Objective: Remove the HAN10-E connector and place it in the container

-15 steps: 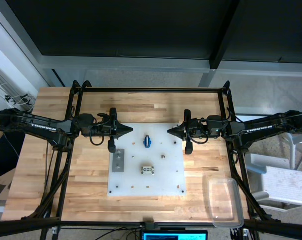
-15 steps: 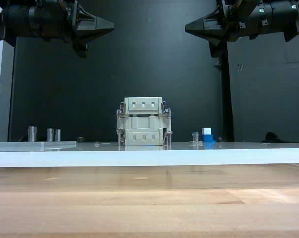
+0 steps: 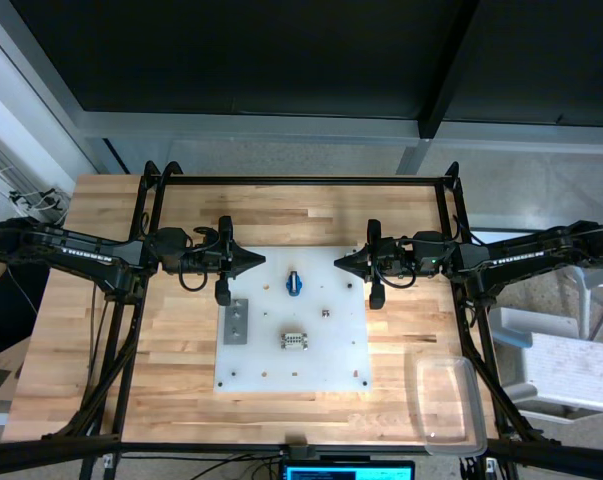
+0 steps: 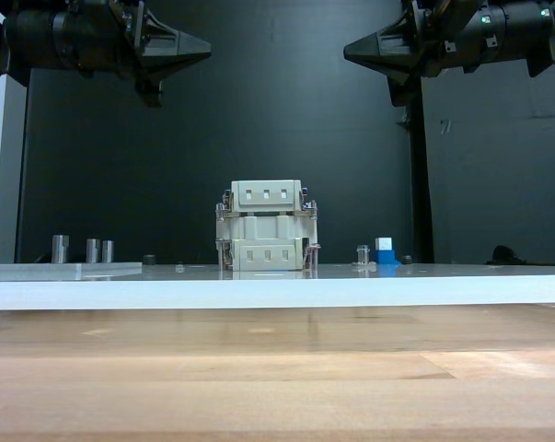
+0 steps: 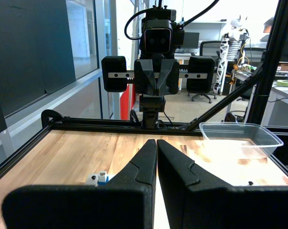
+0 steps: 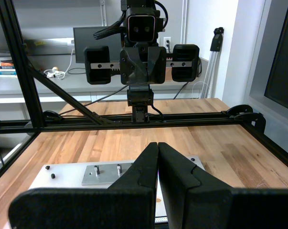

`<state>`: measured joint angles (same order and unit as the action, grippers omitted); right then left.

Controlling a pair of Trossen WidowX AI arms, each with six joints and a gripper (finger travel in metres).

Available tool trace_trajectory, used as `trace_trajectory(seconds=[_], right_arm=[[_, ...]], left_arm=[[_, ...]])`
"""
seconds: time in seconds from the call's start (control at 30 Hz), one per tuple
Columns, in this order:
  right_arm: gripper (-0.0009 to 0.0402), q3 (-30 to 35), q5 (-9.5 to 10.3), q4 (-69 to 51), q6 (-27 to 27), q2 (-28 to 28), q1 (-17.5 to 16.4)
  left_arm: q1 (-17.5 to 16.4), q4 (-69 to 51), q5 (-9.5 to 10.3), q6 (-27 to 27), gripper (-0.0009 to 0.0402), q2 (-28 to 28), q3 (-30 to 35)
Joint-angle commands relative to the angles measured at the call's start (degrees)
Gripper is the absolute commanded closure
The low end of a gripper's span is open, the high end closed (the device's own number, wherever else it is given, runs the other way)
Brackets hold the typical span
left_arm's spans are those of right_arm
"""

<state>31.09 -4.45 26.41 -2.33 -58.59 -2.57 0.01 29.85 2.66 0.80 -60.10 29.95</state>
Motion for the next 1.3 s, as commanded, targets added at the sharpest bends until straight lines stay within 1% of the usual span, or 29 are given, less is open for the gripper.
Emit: trace_trajectory(seconds=[0.03, 0.3, 0.43, 0.6, 0.8, 0.87, 1.03, 1.17, 1.3], right_arm=[[0.0393, 0.0, 0.02, 0.0, 0.0, 0.0, 0.0], [0.0393, 0.0, 0.11, 0.4, -0.5, 0.0, -0.1], [0.0393, 0.0, 0.09, 1.0, -3.2, 0.0, -0.1], [0.0393, 0.6, 0.11, 0.9, -3.2, 0.0, -0.1], [0.0393, 9.1, 0.33, -13.3, -1.6, -0.2, -0.2], [0.0393, 12.2, 1.25, -18.7, -1.5, -0.2, -0.2], [0.0393, 20.3, 1.22, -33.6, -1.7, -1.2, -0.2], [0.0393, 27.8, 1.33, -44.8, -1.7, -4.9, -0.4], [0.0393, 34.5, 1.55, -53.2, -1.9, -9.1, -0.7]], left_arm=[[0.0, 0.0, -0.02, 0.0, 0.0393, 0.0, 0.0], [0.0, 0.0, -0.02, 0.0, 0.0393, 0.0, 0.0], [0.0, 0.0, -0.02, 0.0, 0.0393, 0.0, 0.0], [0.0, 0.0, -0.02, 0.0, 0.0393, 0.0, 0.0], [0.0, 0.0, -0.02, 0.0, 0.0393, 0.0, 0.0], [0.0, 0.0, -0.02, 0.0, 0.0393, 0.0, 0.0], [0.0, 0.0, -0.02, 0.0, 0.0393, 0.0, 0.0], [0.0, 0.0, -0.02, 0.0, 0.0393, 0.0, 0.0], [0.0, 0.0, -0.02, 0.0, 0.0393, 0.0, 0.0]])
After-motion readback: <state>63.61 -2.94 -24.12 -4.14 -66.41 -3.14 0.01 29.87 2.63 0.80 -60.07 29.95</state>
